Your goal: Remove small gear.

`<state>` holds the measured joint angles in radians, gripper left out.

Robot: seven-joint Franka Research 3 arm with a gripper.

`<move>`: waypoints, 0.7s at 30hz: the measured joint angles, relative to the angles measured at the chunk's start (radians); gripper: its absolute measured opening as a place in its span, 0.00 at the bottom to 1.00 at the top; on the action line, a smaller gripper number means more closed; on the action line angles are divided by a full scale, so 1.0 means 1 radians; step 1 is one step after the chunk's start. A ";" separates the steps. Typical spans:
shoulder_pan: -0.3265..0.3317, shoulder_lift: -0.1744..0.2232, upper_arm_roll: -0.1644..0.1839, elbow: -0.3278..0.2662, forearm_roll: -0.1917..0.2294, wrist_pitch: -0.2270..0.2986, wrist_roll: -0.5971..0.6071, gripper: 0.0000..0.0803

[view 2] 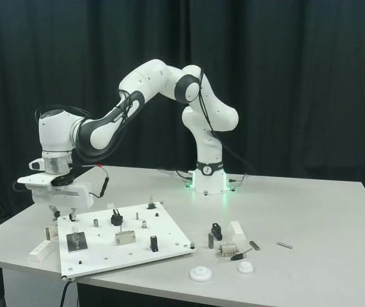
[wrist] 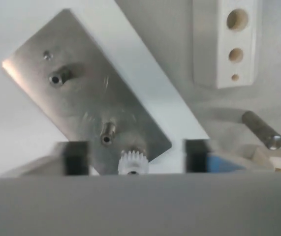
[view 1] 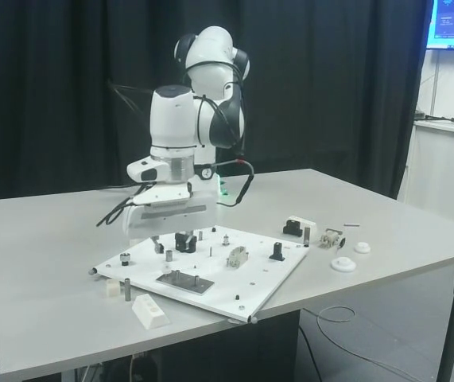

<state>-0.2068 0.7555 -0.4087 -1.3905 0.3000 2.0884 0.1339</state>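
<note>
In the wrist view a small white gear (wrist: 133, 162) sits at the near corner of a grey metal plate (wrist: 81, 93) that carries two short posts. My gripper (wrist: 136, 157) is open, with a black finger on each side of the gear and a wide gap to each. The lower part of the gear is hidden behind the gripper body. In the first room view the gripper (view 1: 167, 239) hangs low over the white board (view 1: 250, 278), just behind the metal plate (view 1: 185, 281). The second room view has the gripper (view 2: 64, 217) above the plate (view 2: 77, 242).
A white block with holes (wrist: 234, 42) and a grey pin (wrist: 262, 129) lie off the board's edge. Black fixtures (view 1: 184, 241) and small posts stand on the board. Two larger white gears (view 1: 343, 264) and small parts lie on the grey table (view 1: 52, 239).
</note>
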 joint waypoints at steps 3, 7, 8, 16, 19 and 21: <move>0.010 0.000 -0.012 0.008 0.000 0.000 0.000 0.56; 0.023 0.000 -0.028 0.018 0.000 -0.001 0.001 0.56; 0.027 0.000 -0.032 0.020 0.000 -0.002 0.001 0.56; 0.037 0.000 -0.045 0.036 -0.005 -0.015 0.001 0.56; 0.037 0.000 -0.045 0.038 -0.010 -0.015 0.001 0.56; 0.037 0.000 -0.045 0.039 -0.013 -0.016 0.001 0.56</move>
<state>-0.1698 0.7554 -0.4538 -1.3511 0.2869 2.0726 0.1348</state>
